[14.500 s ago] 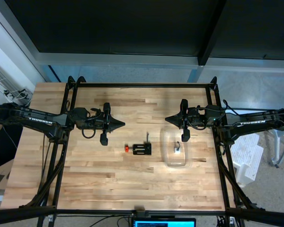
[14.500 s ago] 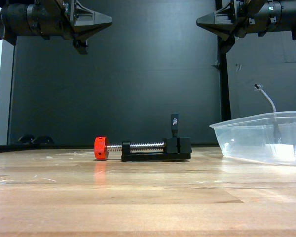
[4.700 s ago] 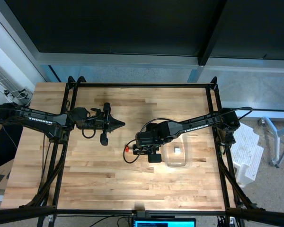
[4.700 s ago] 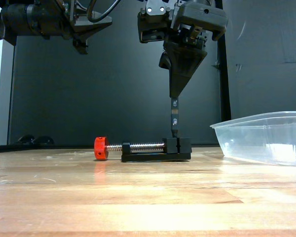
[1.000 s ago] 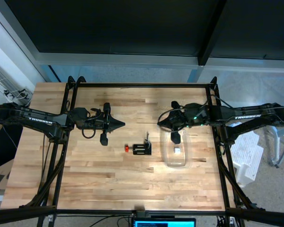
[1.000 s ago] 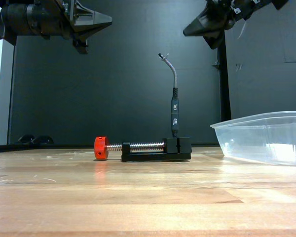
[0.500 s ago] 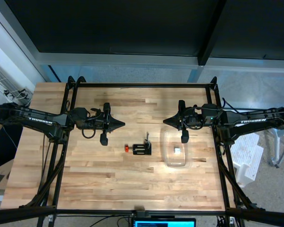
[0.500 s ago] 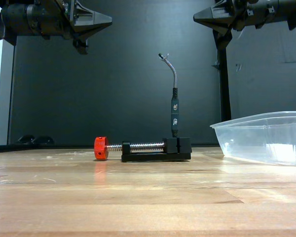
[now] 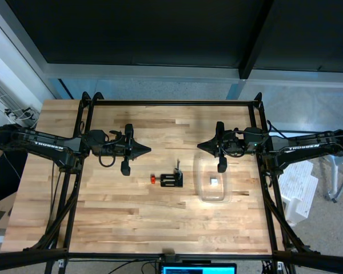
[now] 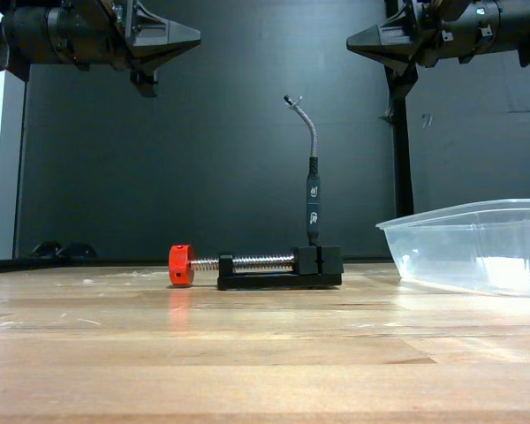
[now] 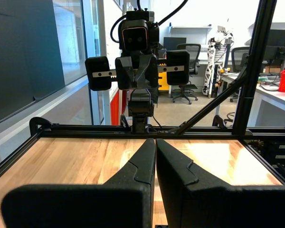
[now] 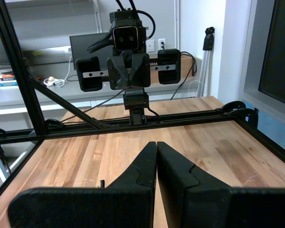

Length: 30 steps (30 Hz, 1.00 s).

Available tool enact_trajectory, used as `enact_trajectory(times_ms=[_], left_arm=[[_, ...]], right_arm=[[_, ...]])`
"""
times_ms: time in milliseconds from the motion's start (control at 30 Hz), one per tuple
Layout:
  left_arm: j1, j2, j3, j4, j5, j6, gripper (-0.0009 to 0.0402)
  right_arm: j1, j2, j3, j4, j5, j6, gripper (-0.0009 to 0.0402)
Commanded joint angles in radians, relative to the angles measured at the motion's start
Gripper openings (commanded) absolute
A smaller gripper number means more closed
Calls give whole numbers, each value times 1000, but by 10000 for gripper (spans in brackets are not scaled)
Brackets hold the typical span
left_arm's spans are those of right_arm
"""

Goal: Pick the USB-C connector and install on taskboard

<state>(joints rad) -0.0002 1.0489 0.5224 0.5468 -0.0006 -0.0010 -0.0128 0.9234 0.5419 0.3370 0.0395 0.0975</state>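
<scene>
USB-C connector (image 10: pixel 312 208): plugged upright into the taskboard (image 10: pixel 278 265), at the end away from its red knob (image 10: pixel 181 264); judged light, rigid body, springy braided tail (image 10: pixel 312 132); best held by the flat body, not the tail.
Clear tray (image 10: pixel 459 216): near the taskboard, holding 1 small white piece (image 9: pixel 214 181).
Left gripper (image 11: pixel 155 141): high, beyond the taskboard's knob end; 2 fingers (image 11: pixel 137 161) closed together, empty.
Right gripper (image 12: pixel 156 143): high, over the taskboard's tray side; closed, empty.

Overhead light falls evenly on my table (image 9: pixel 131 217); shadows there are faint. In the low view my left gripper (image 10: pixel 197 37), upper left, and right gripper (image 10: pixel 351 41), upper right, read as black silhouettes against a dim dark wall (image 10: pixel 238 150), and the near table edge is soft. The wrist views show bright backgrounds and glare on the table.
</scene>
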Motion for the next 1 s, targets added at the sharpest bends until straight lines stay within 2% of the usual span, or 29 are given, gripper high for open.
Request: enact_trajectory(times_ms=[33, 1000], left_arm=[[0, 0, 0, 0, 0, 0, 0], [0, 0, 0, 0, 0, 0, 0]], right_arm=[[0, 2, -1, 3, -7, -2, 0], [0, 2, -4, 34, -14, -28, 0]])
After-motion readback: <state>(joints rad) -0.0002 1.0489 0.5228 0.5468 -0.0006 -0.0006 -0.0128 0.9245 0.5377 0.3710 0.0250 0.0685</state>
